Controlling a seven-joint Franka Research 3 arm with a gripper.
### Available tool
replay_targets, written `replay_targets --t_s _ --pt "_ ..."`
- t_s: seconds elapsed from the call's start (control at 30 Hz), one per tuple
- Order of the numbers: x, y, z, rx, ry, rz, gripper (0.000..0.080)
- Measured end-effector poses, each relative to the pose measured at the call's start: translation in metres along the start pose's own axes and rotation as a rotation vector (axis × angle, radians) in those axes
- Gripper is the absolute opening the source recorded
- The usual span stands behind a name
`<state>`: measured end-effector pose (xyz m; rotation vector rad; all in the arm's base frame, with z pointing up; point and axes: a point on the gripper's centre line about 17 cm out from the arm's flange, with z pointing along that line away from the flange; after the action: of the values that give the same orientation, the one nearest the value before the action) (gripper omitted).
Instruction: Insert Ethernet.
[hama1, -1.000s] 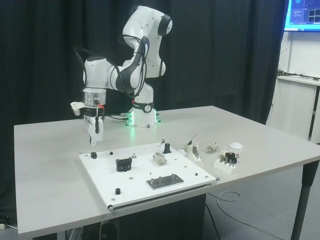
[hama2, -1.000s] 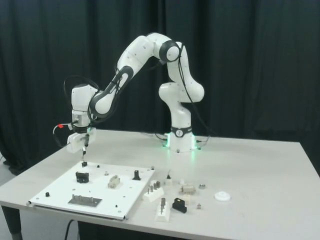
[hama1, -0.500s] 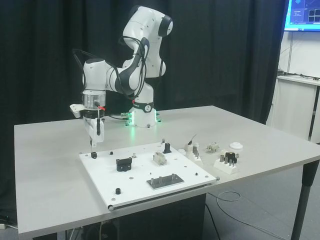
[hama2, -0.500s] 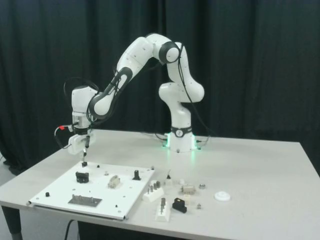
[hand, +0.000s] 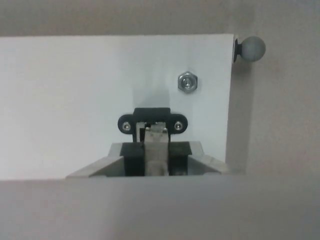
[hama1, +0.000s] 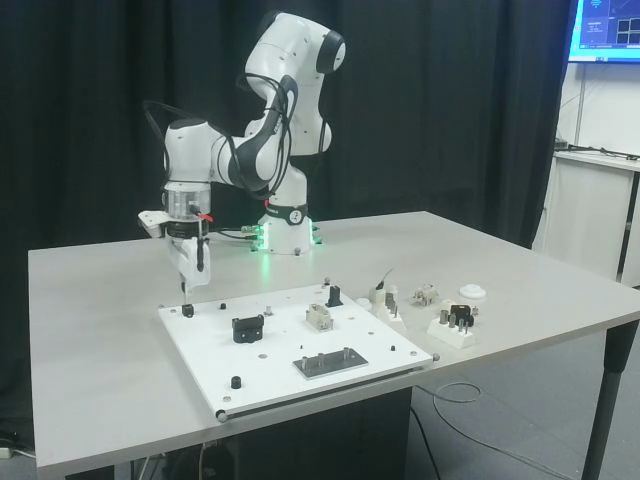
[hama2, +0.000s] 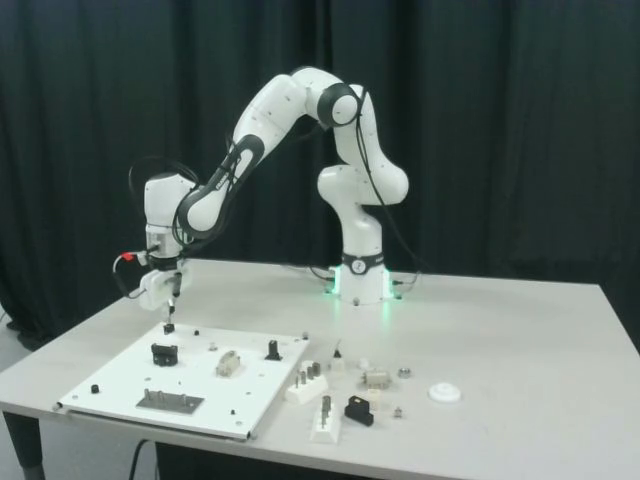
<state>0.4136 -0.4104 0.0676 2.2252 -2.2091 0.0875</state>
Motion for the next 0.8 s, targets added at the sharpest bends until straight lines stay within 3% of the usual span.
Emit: replay_targets --t_s 0.8 --pt "-0.0018 -0.0002 0.0015 0.008 -0.005 -0.001 0.0094"
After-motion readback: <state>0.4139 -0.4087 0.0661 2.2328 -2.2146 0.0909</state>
